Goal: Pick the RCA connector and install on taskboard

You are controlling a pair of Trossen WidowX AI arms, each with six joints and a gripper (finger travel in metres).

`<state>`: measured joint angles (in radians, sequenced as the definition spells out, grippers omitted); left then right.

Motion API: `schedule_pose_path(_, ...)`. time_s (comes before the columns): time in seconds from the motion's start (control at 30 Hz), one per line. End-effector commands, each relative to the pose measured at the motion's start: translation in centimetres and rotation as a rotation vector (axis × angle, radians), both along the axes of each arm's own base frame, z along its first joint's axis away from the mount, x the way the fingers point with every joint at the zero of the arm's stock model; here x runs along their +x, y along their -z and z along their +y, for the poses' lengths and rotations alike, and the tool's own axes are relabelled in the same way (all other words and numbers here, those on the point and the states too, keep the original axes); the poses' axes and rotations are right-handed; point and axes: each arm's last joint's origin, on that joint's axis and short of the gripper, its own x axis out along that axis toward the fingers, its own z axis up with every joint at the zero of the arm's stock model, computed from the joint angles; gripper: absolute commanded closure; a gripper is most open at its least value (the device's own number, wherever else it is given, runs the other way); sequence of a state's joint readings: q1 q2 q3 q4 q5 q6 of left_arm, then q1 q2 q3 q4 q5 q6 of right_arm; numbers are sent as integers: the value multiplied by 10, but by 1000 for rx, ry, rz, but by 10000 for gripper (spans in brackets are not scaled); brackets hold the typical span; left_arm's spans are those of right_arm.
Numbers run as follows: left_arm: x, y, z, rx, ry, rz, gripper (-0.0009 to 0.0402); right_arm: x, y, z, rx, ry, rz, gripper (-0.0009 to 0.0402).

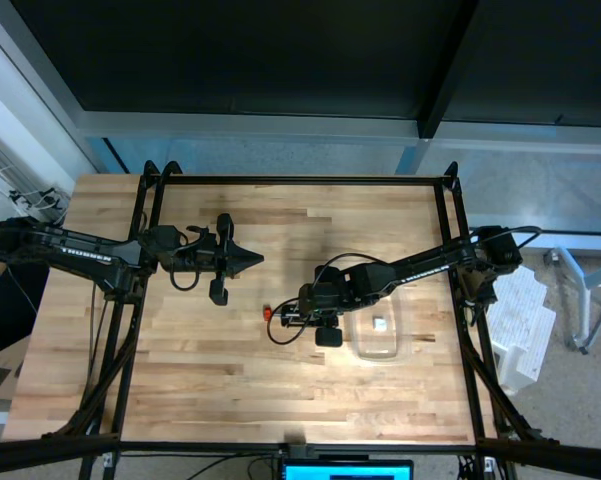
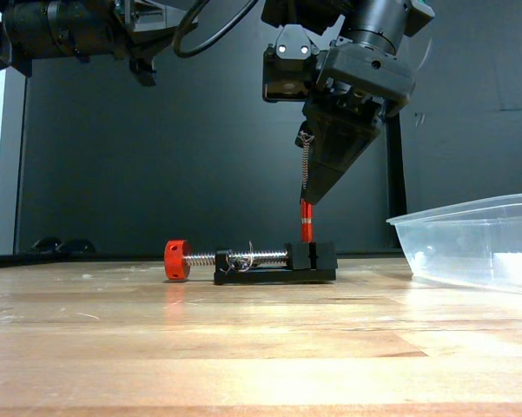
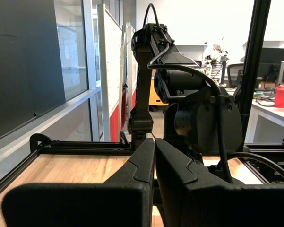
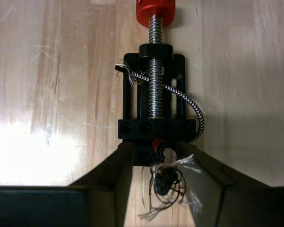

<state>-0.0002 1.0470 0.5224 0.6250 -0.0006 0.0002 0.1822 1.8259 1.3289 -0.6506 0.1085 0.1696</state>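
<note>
The RCA connector [image 2: 306,224] is clamped in the right pincer [image 2: 309,193] at the centre of the low view. Its red tip is held upright and appears to meet the right end of the taskboard [image 2: 274,263] on the desk [image 2: 243,347]. If it is pressed off-axis, the plug could be jammed or the board tipped, and the frayed wire [image 4: 182,163] could be snagged. The left pincer [image 1: 252,260], fingers together, is parked left of centre in the high view

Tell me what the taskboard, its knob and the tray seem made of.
The taskboard: matte black, anodised metal or plastic; its threaded rod glints like steel. The red knob: matte plastic or painted metal. The tray: clear, see-through plastic. The right gripper is over the taskboard; the left gripper hangs at left.
</note>
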Motion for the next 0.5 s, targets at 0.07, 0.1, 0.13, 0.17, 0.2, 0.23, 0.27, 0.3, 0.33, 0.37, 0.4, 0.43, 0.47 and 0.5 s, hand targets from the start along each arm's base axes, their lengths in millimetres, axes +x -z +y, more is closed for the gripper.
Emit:
schedule_pose_path(0.07, 0, 0, 0, 0, 0, 0, 393, -1, -8, 0, 1, 2, -27, 202)
schedule_pose_path(0.1, 0, 0, 0, 0, 0, -1, 393, -1, -9, 0, 2, 2, -30, 194)
schedule_pose_path(0.13, 0, 0, 0, 0, 0, 0, 393, -3, -12, 0, 3, 2, -36, 186)
schedule_pose_path(0.17, 0, 0, 0, 0, 0, -1, 393, -4, -15, -1, 4, 2, -40, 180)
schedule_pose_path(0.2, 0, 0, 0, 0, 0, -1, 393, -5, -17, -1, 5, 2, -45, 175)
schedule_pose_path(0.23, 0, 0, 0, 0, 0, -1, 393, -7, -21, -1, 5, 2, -48, 172)
schedule_pose_path(0.27, 0, 0, 0, 0, 0, 0, 393, -9, -23, -1, 5, 1, -46, 170)
schedule_pose_path(0.3, 0, 0, 0, 0, 0, 0, 393, -11, -26, -2, 5, 0, -43, 168)
schedule_pose_path(0.33, 0, 0, 0, 0, 0, -1, 393, -13, -28, -2, 4, 1, -40, 168)
schedule_pose_path(0.37, 0, 0, 0, 0, 0, -1, 393, -15, -30, -2, 3, 0, -38, 169)
schedule_pose_path(0.4, 0, 0, 0, 0, 0, -1, 393, -17, -34, -3, 3, 0, -44, 170)
schedule_pose_path(0.43, 0, 0, 0, 0, 0, -1, 393, -18, -36, -3, 5, 0, -49, 170)
schedule_pose_path(0.47, 0, 0, 0, 0, 0, 0, 393, -19, -38, -3, 6, 0, -55, 169)
schedule_pose_path(0.5, 0, 0, 0, 0, 0, 0, 393, -20, -41, -4, 7, 1, -61, 169)
